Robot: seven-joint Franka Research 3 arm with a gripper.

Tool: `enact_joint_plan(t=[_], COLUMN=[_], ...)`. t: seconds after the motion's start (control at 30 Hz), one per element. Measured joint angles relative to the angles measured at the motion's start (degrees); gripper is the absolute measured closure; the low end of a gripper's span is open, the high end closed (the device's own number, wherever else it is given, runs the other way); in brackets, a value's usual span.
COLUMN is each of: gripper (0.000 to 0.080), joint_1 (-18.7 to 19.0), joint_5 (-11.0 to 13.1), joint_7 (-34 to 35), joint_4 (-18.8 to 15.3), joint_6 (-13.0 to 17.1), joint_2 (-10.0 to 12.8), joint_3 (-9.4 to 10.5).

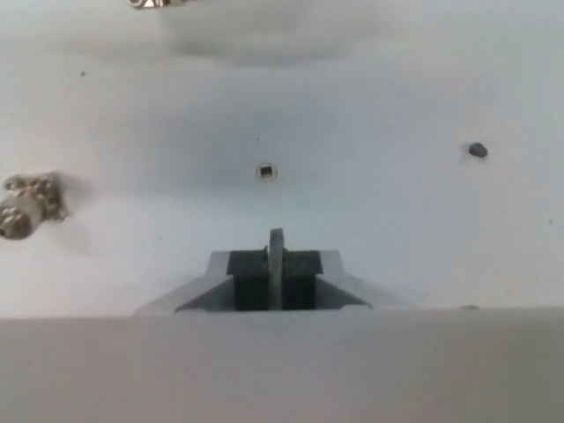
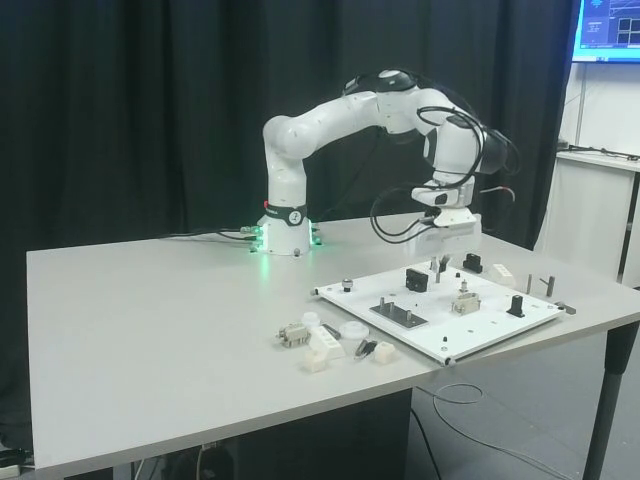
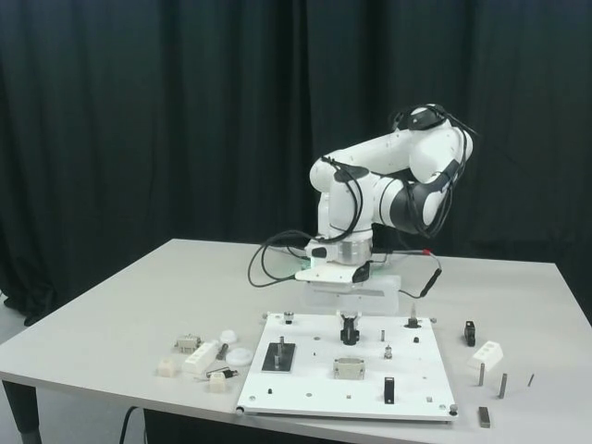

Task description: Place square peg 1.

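My gripper is shut on the square peg, a thin grey bar standing upright between the black fingers. A small square hole lies in the white board a short way beyond the peg's tip. In the first room view the gripper hangs just above the back of the board. From the second room view the gripper is low over the board, near its middle. The peg is too small to make out in either room view.
A metal connector and a small dark stud sit on the board to either side of the hole. Upright pins and black blocks stand on the board. Loose white parts lie beside it, and a white block on its other side.
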Motion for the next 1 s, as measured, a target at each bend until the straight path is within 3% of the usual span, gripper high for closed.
enact_joint_plan(t=[0.27,1.0], gripper=[0.0775,0.0775], joint_1=[0.43,0.89], joint_5=[-0.18,-0.11], joint_7=[0.69,2.0], joint_4=[0.0,0.12], joint_6=[-0.85,-0.92], joint_2=[0.24,0.33], joint_3=[-1.13,-1.23])
